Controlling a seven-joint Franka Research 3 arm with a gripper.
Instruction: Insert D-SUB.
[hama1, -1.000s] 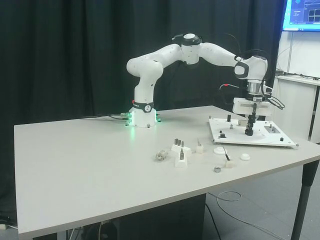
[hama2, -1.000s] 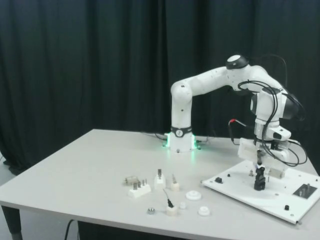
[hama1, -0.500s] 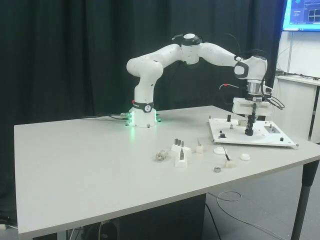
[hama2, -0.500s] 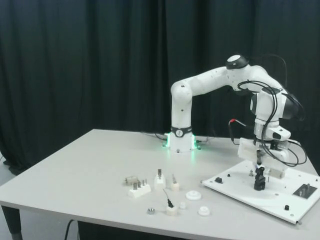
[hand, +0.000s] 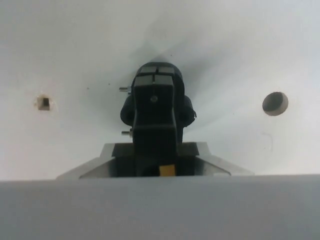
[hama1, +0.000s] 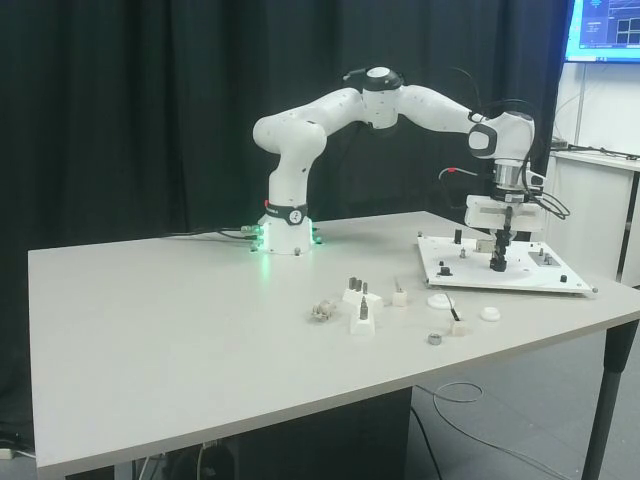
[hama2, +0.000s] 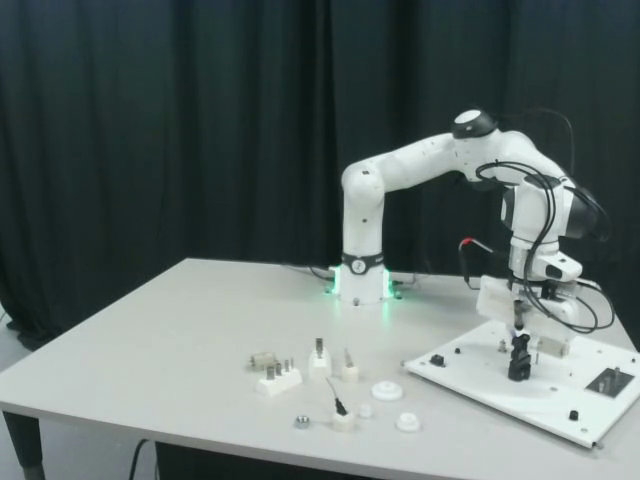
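Claw: my claw (hama2: 519, 350) points straight down over the white board (hama2: 470, 385), its fingers pinching the black D-SUB plug (hand: 156, 107).
D-SUB plug: I see it upright between the fingers, its lower end at the board surface; whether it is fully seated I cannot tell from the wrist view.
White board: lies on the grey worktop (hama1: 180, 310) at the arm's far reach, with a round hole (hand: 275, 103) and a small square recess (hand: 45, 102) on either side of the plug.
Small parts: white fixtures (hama1: 360, 305) and discs (hama2: 387, 391) sit on the worktop beside the board.
Arm base: glows green (hama2: 362, 290).
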